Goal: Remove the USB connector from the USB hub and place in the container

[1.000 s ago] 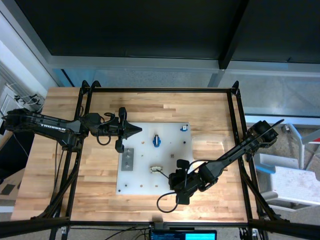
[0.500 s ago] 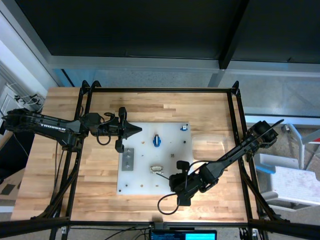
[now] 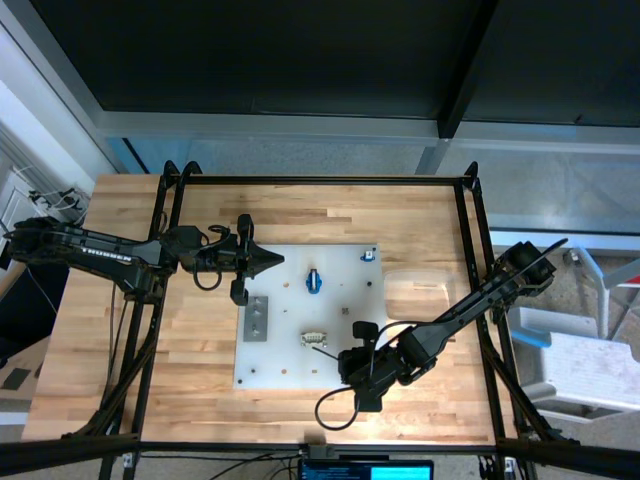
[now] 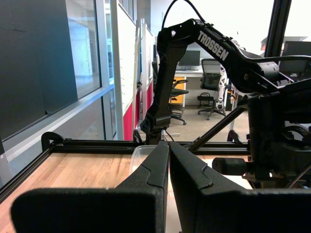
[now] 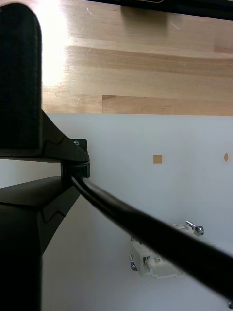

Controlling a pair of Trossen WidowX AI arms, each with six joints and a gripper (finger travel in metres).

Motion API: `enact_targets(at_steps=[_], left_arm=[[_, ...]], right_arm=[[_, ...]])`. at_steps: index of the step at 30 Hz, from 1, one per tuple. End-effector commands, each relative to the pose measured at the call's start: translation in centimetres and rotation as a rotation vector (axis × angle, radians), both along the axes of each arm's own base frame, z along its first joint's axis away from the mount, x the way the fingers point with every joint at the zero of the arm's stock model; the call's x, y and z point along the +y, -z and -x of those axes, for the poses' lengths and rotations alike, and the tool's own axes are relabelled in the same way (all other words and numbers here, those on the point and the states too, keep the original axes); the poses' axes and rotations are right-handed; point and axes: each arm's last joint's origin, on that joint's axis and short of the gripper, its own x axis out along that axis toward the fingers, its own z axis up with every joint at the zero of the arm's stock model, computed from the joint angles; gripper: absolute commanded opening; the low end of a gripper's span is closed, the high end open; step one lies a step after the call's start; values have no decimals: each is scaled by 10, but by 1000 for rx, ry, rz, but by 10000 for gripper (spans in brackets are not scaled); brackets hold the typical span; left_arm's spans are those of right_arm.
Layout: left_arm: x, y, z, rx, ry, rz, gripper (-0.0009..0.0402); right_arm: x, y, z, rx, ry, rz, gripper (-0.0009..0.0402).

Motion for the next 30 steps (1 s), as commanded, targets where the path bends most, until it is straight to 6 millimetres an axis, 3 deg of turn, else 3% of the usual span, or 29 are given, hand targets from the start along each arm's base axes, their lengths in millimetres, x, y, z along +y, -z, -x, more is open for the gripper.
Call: enact_targets(at_steps=[1,7,14,30], left_arm=[[0,0,0,0,0,0,1],[0,0,0,0,0,0,0],[0,0,0,0,0,0,0],[0,0,0,0,0,0,1]], right_arm=[[0,1,0,-8,-11,45,0],[10,10,3,-17,-28,112,0],[13,9,4,3,-62,66,0],[-4,-2,-4,24,-121,-3,0]])
